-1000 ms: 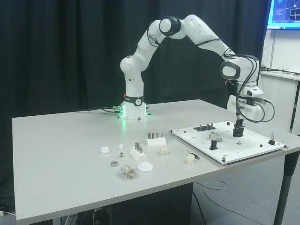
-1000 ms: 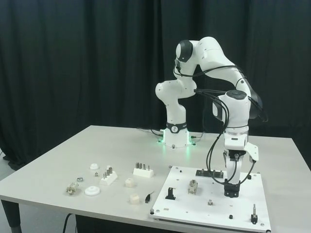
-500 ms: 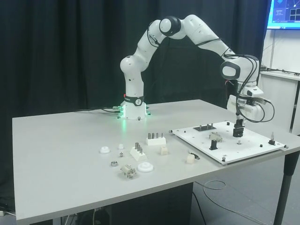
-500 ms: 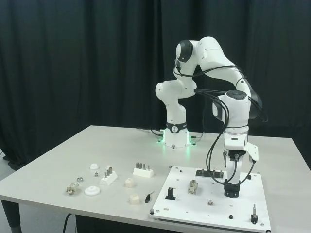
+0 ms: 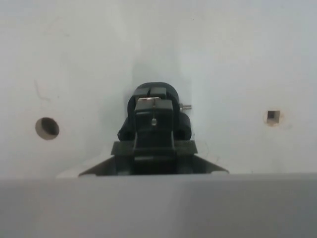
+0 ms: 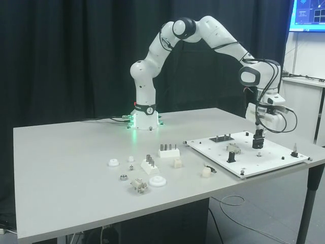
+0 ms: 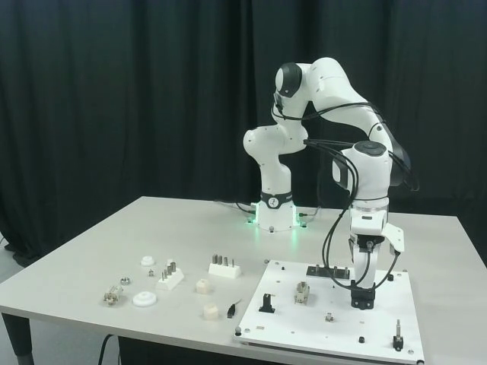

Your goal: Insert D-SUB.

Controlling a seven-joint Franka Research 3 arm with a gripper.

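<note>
My gripper (image 6: 258, 137) stands upright over the white board (image 6: 274, 156), near its far right part, shut on a black D-SUB connector (image 6: 258, 144). The connector's lower end touches or sits just above the board (image 7: 304, 334); which one I cannot tell. In the second room view the gripper (image 7: 362, 289) holds the same black connector (image 7: 362, 299) at the board's right half. The wrist view looks straight down on the connector (image 5: 153, 124), black with a small metal part on top, pinched between the fingers against the white board.
On the board stand a black bracket (image 6: 231, 157), a metal socket (image 6: 233, 148), a black bar with pegs (image 6: 222, 138) and a black peg (image 6: 294, 151). Beside the connector the board has a round hole (image 5: 47, 128) and a square hole (image 5: 272, 116). Loose white and metal parts (image 6: 152, 173) lie left of the board.
</note>
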